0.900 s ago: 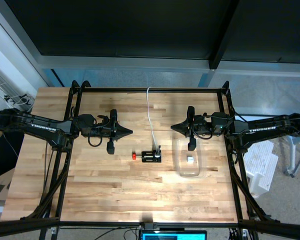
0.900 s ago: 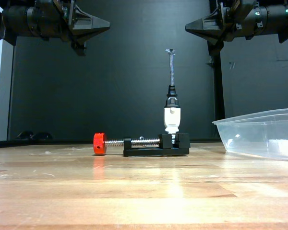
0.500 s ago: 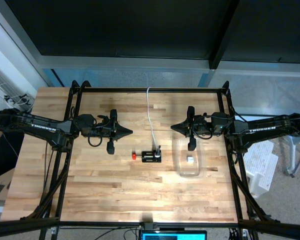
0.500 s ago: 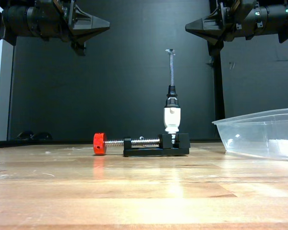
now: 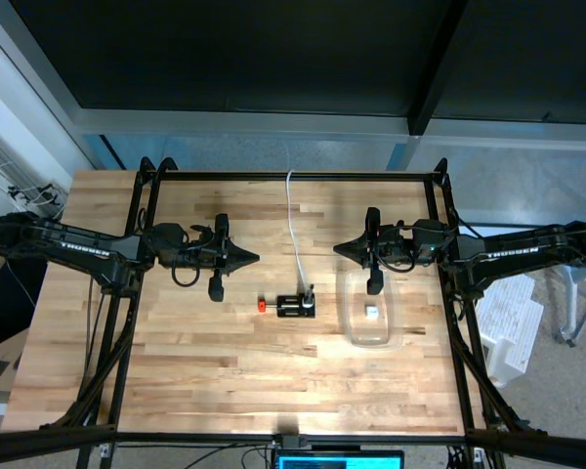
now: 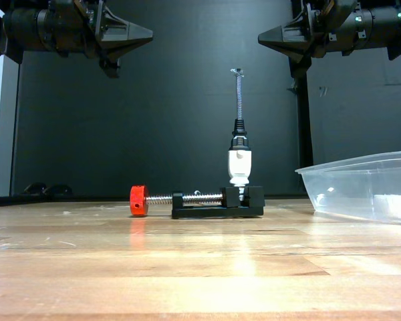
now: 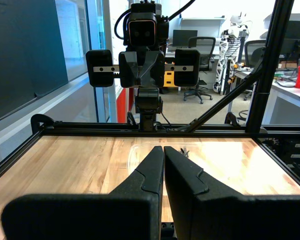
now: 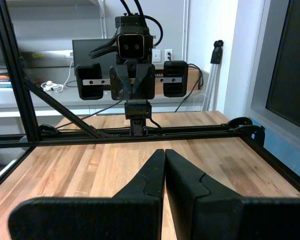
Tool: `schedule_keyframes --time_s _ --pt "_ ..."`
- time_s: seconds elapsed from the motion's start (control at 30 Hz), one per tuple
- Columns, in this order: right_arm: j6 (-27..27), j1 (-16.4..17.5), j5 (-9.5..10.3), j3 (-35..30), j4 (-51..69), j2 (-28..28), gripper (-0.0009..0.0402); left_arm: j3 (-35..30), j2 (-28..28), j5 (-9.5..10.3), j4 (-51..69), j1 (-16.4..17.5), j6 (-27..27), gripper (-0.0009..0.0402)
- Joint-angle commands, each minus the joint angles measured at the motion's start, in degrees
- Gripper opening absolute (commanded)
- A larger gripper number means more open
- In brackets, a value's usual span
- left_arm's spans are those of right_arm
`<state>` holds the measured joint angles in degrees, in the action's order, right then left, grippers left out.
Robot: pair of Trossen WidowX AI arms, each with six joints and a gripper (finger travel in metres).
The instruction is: Remove the power plug from the receptacle and place in the container
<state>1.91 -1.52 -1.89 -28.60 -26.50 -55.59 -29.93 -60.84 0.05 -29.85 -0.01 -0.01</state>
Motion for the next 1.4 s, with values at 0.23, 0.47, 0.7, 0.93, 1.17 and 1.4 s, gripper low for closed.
schedule_keyframes --time_s 0.23,0.47,0.7,0.93,1.17,1.4 --pt "0.0 0.0 0.0 0.0 0.0 0.0 0.0 0.0 0.0 -0.02 0.0 0.0 0.0 0.0" --pt "-0.1 0.0 -0.09 0.0 -1.2 -0.1 0.0 0.0 0.0 -0.02 0.0 0.0 0.0 0.0" --pt "-4.1 0.0 1.7 -5.2 11.8 -0.5 0.0 0.0 0.0 -0.02 0.0 0.0 0.0 0.0" --pt "1.1 0.3 1.92 -12.6 29.3 -2.4 0.0 0.0 0.0 -0.02 0.0 0.0 0.0 0.0" --pt "2.2 3.1 -0.09 -21.6 44.7 -9.4 0.0 0.0 0.0 -0.02 0.0 0.0 0.0 0.0" --pt "3.9 6.0 -0.09 -28.0 51.8 -17.1 0.0 0.0 0.0 0.0 0.0 0.0 0.0 0.0"
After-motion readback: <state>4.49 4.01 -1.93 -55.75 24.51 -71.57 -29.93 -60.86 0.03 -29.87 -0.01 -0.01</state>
